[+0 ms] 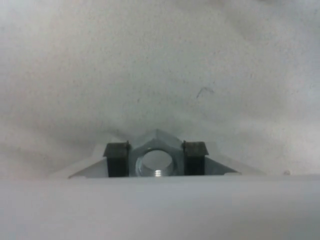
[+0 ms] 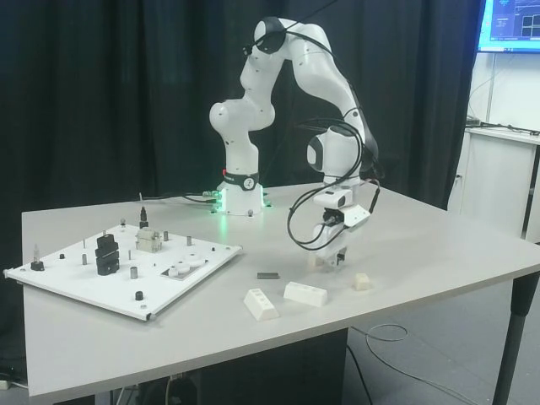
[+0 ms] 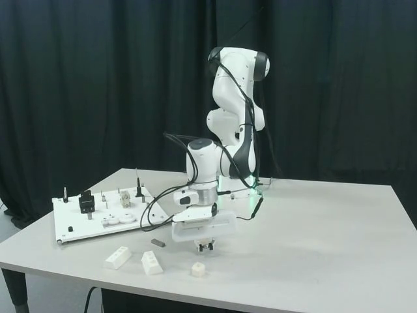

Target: Insert bolt 4.

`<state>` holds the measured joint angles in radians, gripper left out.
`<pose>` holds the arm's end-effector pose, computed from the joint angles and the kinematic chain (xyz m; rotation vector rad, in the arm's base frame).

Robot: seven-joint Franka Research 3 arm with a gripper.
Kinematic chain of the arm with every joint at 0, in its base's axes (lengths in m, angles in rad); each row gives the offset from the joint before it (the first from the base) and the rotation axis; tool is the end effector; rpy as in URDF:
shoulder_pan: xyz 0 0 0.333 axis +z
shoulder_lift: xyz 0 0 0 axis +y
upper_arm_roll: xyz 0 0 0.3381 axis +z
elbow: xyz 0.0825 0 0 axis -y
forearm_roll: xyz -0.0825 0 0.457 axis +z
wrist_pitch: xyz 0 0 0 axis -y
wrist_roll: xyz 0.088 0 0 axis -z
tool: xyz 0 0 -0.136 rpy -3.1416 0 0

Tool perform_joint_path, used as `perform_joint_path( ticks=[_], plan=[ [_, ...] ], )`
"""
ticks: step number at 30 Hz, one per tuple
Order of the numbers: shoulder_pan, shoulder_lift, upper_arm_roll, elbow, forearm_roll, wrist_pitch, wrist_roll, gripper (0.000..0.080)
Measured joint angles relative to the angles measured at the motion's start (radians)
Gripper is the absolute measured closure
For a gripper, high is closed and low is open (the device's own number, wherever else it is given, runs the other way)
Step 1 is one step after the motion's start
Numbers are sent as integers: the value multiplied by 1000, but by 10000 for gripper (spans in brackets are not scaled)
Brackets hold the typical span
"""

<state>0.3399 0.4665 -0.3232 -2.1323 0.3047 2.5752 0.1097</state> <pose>0.6224 0.0004 0.1263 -3.0806 0.4925 -0.0220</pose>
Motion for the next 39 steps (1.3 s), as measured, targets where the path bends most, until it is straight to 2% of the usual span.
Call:
perform_joint_path(
  ticks=[4,9,20,30,35,39],
  plan=[
    [0,-9,-7,2,-9,0,-12,577],
    [0,-23,-31,6,-42,0,-39,577],
    [-8,-63,-127,37,-95,-37,-121,577],
    [-49,-71,-227,123,-103,-118,-238,577],
    [-98,-69,-247,174,-104,-156,-301,577],
    [-148,-64,-250,210,-104,-184,-354,577]
  ],
)
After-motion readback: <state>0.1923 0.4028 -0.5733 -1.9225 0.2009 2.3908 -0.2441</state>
